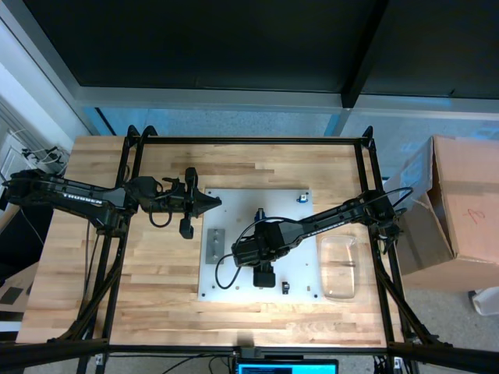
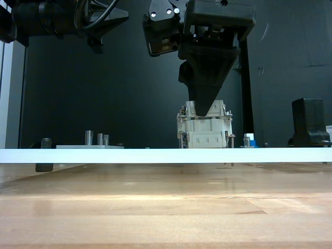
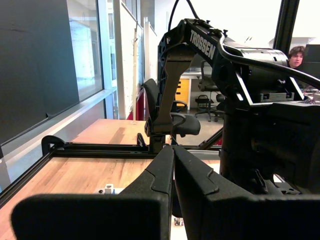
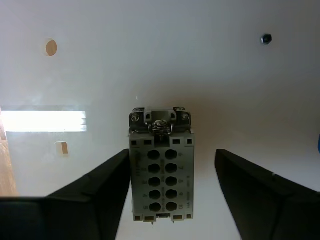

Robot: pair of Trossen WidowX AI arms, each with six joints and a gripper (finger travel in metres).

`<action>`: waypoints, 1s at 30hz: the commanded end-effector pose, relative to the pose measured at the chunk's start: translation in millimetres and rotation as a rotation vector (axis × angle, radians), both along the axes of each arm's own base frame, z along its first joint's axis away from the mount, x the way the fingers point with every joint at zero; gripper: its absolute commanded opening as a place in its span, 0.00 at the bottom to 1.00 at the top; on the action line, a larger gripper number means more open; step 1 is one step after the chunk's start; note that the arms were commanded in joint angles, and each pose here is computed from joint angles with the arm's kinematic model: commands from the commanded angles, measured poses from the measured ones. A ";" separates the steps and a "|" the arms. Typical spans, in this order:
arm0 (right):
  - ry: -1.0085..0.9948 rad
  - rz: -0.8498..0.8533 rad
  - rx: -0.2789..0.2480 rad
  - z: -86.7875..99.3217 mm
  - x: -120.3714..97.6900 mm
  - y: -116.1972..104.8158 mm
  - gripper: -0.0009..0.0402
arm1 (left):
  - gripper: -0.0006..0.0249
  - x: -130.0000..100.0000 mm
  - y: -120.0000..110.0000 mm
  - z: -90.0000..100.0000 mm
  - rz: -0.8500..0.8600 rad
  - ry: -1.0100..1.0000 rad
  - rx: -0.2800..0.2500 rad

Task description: Remove the HAN10E connector from the taskboard and place in the container

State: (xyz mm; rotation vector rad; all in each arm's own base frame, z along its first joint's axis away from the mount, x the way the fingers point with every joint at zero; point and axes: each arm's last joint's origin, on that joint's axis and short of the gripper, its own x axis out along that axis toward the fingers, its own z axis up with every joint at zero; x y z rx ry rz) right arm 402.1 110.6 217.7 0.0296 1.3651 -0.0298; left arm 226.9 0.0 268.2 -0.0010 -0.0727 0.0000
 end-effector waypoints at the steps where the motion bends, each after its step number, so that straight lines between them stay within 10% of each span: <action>1: -0.001 0.001 -0.002 0.4 -0.1 0.1 0.46 | 0.03 0.0 0.1 0.0 0.000 0.000 0.000; 13: -0.001 0.011 -0.002 0.8 -0.6 1.0 0.16 | 0.02 0.0 0.1 0.0 0.000 0.000 0.000; 30: -0.076 0.010 0.018 38.4 -12.4 -2.2 0.14 | 0.02 0.0 0.0 0.0 0.000 0.000 0.000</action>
